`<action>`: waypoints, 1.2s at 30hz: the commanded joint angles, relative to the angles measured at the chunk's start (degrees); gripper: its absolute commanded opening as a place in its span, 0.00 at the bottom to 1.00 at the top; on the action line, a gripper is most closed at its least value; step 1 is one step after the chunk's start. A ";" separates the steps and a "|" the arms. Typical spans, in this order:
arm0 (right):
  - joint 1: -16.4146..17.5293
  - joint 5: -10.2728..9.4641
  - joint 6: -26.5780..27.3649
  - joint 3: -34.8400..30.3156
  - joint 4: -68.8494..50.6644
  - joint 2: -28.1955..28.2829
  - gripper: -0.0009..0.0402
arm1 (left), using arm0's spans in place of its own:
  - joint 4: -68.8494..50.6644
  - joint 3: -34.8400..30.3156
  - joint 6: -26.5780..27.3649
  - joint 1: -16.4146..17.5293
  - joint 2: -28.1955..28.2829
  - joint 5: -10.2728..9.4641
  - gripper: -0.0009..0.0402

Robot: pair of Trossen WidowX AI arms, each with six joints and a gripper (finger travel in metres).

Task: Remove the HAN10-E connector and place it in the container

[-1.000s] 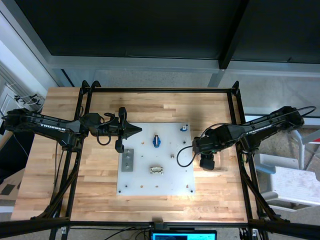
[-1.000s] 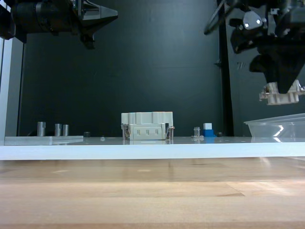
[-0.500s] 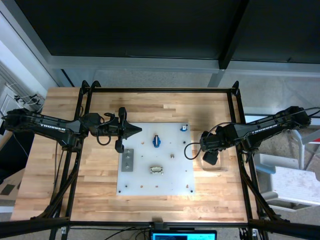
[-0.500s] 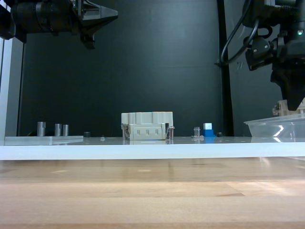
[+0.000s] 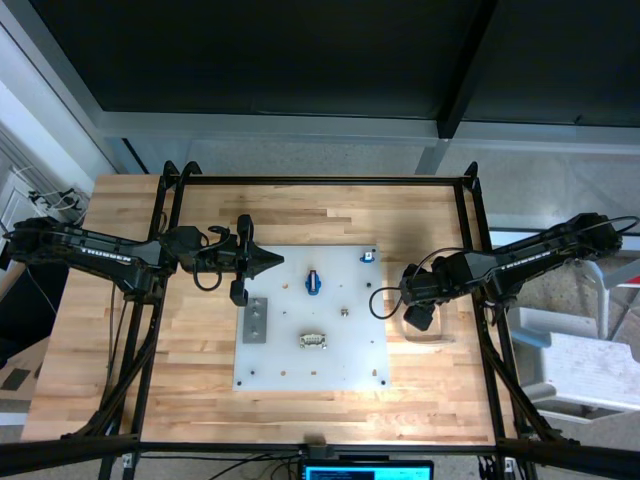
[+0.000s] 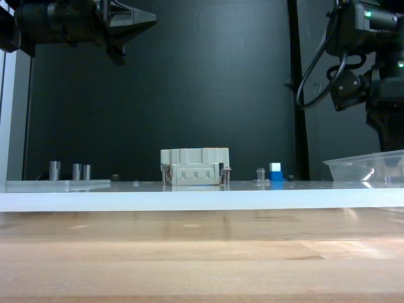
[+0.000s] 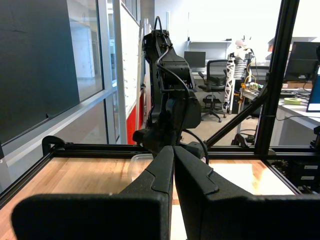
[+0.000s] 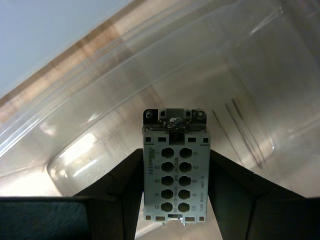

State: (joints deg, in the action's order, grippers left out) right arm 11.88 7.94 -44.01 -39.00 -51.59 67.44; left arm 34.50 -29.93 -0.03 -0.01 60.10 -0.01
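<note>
The HAN10-E connector [image 8: 175, 150], a beige-grey block with two rows of numbered pin holes, is clamped between the fingers of my right gripper [image 8: 175, 175]. It hangs inside the container [image 8: 85, 165], a clear tub, just above its floor. In the high view, the right gripper [image 5: 421, 316] is down in the container [image 5: 441, 336] just off the white board's right edge. In the low view, the right gripper's tip is hidden behind the container [image 6: 366, 168] wall. My left gripper [image 5: 272, 260] hovers shut and empty over the board's back-left part.
On the white task board [image 5: 345, 370] sit a beige housing [image 5: 314, 341], a blue upright piece [image 5: 313, 282], a grey plate with holes [image 5: 257, 320] and a small blue block [image 5: 367, 256]. Black frame rails run around the wooden table [image 5: 120, 350].
The right gripper has moved right and come down with the connector, from above the container's rim to inside it. The left arm has not moved.
</note>
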 commanded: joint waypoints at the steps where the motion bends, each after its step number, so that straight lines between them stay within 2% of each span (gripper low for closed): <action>1: 0.02 0.00 -0.57 0.96 1.40 0.04 0.02 | 0.00 -0.02 0.00 0.02 0.00 0.00 0.02; 17: 0.02 -0.09 0.00 2.73 3.30 0.04 0.04 | 0.00 -0.02 0.00 0.00 0.00 0.00 0.02; 20: 0.04 -0.24 -0.07 2.75 3.30 0.04 0.12 | 0.00 -0.02 0.00 0.02 0.00 0.00 0.02; 31: 0.09 -0.52 -0.09 2.75 3.89 0.04 0.50 | 0.00 -0.02 0.00 0.00 0.00 0.00 0.02; 36: 0.13 -0.52 -0.13 2.75 4.42 0.04 0.62 | 0.00 -0.02 -0.02 0.02 0.00 0.00 0.02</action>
State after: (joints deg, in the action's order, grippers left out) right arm 11.99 7.42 -44.07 -36.21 -47.24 67.44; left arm 34.50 -29.95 -0.03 -0.01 60.10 -0.01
